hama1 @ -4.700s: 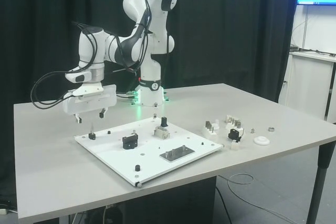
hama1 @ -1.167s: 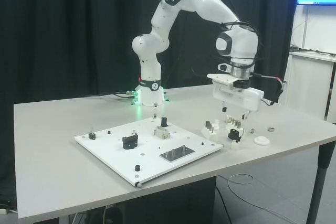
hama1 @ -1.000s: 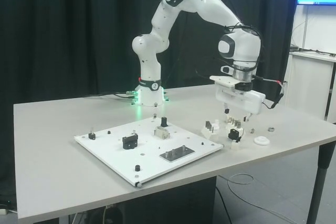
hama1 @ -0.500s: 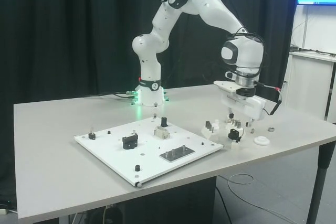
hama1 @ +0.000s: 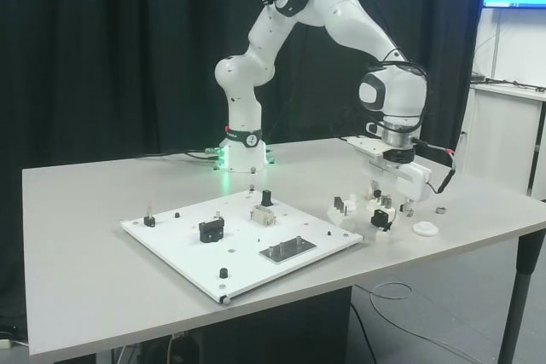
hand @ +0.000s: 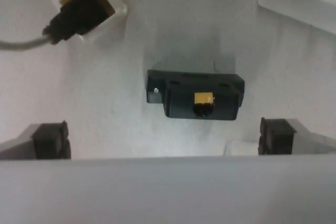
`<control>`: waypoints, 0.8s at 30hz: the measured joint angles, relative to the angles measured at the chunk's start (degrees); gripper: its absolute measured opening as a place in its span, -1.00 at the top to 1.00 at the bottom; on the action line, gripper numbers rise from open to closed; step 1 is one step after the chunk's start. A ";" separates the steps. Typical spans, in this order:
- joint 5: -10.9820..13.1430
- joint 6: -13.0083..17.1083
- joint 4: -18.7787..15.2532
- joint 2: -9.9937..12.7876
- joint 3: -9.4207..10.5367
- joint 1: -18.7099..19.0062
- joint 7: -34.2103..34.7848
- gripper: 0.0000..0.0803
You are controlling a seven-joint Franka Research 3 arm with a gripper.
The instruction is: Pick D-SUB.
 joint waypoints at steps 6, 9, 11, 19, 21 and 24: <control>0.51 0.73 0.00 0.95 -0.07 0.00 0.00 -0.99; 0.58 1.24 0.00 1.48 -0.10 0.00 0.00 -0.99; 0.65 1.53 0.00 1.85 -0.10 0.00 0.00 -0.99; 1.10 1.90 0.01 2.97 0.03 0.05 0.00 -0.99; 1.25 1.95 0.01 3.20 0.07 0.11 0.00 -0.99; 1.31 2.06 0.01 3.47 0.16 0.18 0.00 -0.99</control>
